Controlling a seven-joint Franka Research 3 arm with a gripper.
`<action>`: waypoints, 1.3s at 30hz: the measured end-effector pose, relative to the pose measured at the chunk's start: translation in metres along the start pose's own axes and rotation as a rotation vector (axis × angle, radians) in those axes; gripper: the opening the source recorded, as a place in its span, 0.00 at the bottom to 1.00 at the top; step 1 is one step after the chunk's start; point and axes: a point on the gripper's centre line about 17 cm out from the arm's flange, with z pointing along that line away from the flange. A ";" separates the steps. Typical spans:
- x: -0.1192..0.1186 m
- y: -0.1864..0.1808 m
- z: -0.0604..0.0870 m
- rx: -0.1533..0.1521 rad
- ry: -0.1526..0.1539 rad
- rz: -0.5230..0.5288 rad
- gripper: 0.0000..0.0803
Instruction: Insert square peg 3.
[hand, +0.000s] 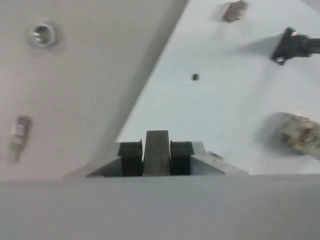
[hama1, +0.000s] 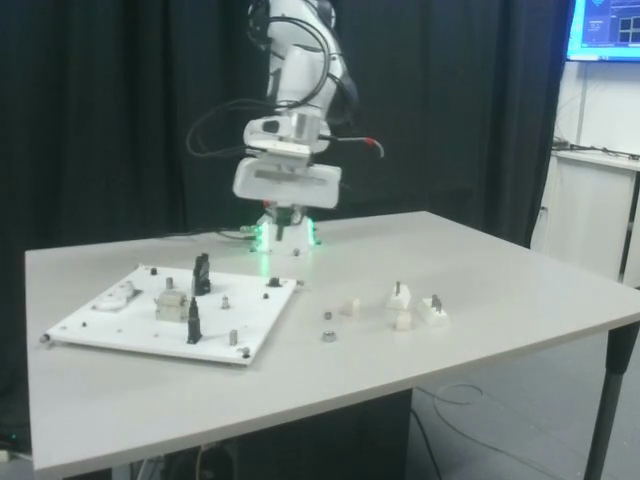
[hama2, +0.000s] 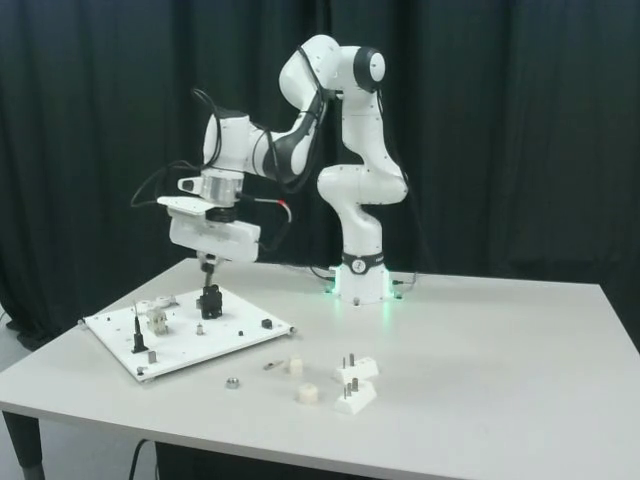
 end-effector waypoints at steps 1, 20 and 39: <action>0.000 0.005 -0.001 -0.002 0.001 -0.009 0.14; -0.002 0.117 -0.013 -0.073 0.013 -0.149 0.14; 0.002 0.196 0.009 -0.083 -0.002 -0.472 0.14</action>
